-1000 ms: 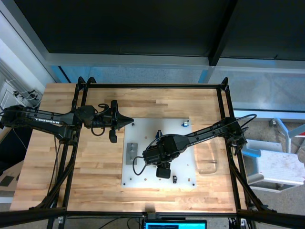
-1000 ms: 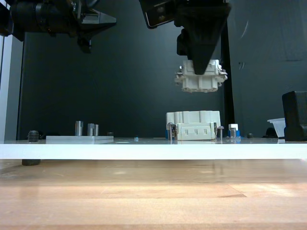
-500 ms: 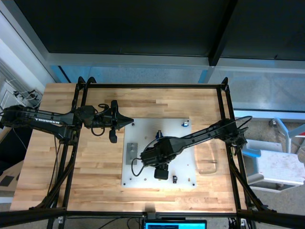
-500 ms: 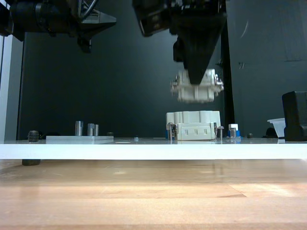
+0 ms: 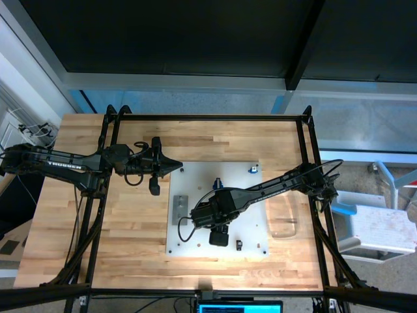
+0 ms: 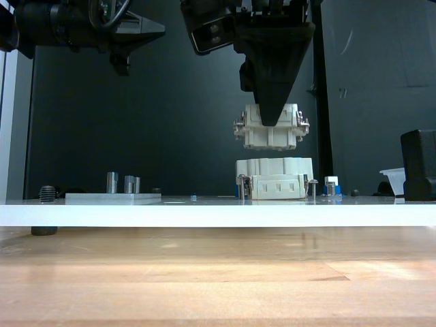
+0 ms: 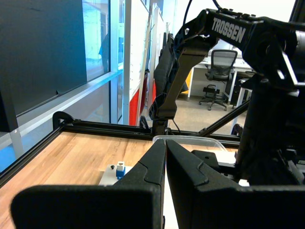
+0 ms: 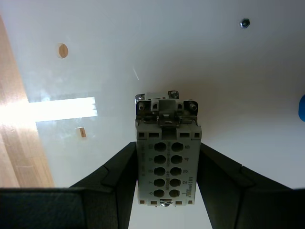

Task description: Pick the HAN10E connector and install in the HAN10E hub

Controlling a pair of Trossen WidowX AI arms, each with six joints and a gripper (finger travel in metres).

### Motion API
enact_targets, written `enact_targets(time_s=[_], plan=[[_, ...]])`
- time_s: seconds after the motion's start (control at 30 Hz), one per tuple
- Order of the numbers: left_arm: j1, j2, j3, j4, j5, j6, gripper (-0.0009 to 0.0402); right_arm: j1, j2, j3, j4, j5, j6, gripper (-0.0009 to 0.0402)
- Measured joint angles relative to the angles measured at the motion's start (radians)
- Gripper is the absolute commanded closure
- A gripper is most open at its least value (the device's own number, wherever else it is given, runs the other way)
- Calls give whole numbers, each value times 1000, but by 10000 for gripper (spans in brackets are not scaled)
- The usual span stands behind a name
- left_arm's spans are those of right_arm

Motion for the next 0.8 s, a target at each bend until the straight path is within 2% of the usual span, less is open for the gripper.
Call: enact_targets(time_s=[0.33,0.8], plan=[[0,0,0,0,0,0,393,0,0,-47,42,1,-1,384],[0,0,0,-1,0,0,393,0,13,-51,51,1,-4,384]])
